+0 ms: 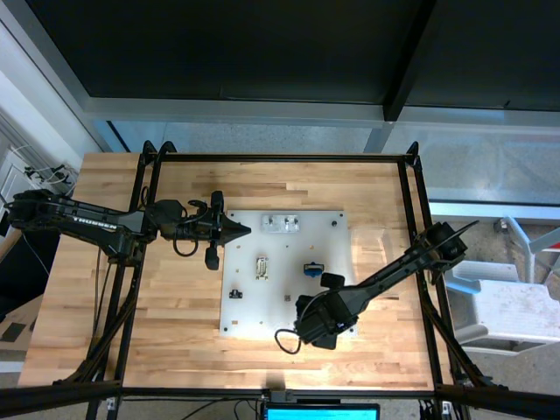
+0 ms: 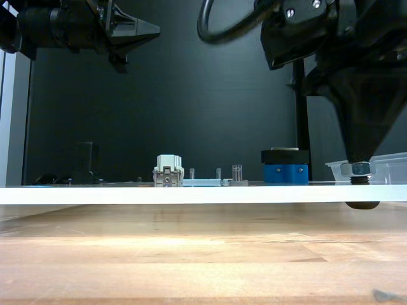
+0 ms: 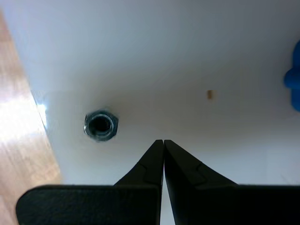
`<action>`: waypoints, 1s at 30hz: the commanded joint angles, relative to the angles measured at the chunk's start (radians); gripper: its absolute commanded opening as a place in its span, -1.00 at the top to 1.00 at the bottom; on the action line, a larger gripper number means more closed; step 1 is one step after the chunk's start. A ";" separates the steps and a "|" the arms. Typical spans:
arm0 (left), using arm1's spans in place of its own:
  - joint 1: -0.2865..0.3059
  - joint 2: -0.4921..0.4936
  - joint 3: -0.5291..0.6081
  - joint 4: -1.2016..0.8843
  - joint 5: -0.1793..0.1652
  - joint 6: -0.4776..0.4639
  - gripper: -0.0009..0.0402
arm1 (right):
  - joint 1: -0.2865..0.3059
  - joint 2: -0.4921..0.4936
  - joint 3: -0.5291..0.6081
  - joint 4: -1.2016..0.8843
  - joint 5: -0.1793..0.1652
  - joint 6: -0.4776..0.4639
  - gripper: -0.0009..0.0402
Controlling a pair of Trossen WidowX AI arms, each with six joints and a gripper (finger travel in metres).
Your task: Unfasten the M12 fastener and place in the container
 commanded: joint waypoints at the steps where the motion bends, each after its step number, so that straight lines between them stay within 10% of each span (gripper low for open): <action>1: 0.000 0.000 0.000 0.000 0.000 0.000 0.96 | -0.002 -0.014 0.001 0.005 -0.043 0.001 0.96; 8: 0.000 0.000 0.000 0.000 0.000 0.000 0.96 | -0.002 -0.047 0.002 0.043 -0.207 0.009 0.96; 21: 0.000 0.000 0.000 0.000 0.000 0.000 0.96 | -0.004 -0.044 0.070 0.042 -0.206 0.185 0.96; 30: 0.000 0.000 0.000 0.000 0.000 0.000 0.96 | -0.015 -0.039 0.084 0.024 -0.208 0.685 0.85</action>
